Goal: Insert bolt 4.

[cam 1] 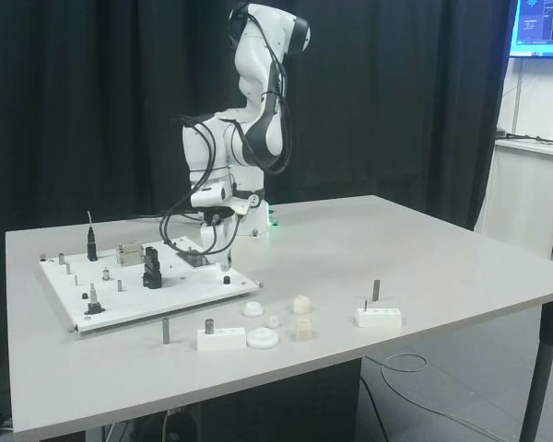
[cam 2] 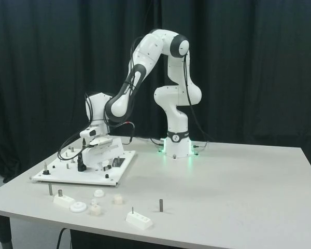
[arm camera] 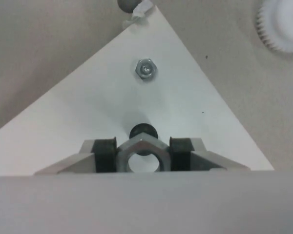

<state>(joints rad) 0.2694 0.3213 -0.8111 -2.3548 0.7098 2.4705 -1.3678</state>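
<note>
gripper pinches the hex head of the bolt between both pads at bottom centre of the wrist view, over a dark hole in the white board; insertion step underway, next looks like a straight push down.

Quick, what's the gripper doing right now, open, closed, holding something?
Gripper: closed on the hex head of a bolt, over the white board.

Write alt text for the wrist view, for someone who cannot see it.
Seen from above, the gripper is shut on a grey hex-headed bolt, held over a black hole in a white board. Another bolt already sits in the board, and a white gear lies on the grey table.
</note>
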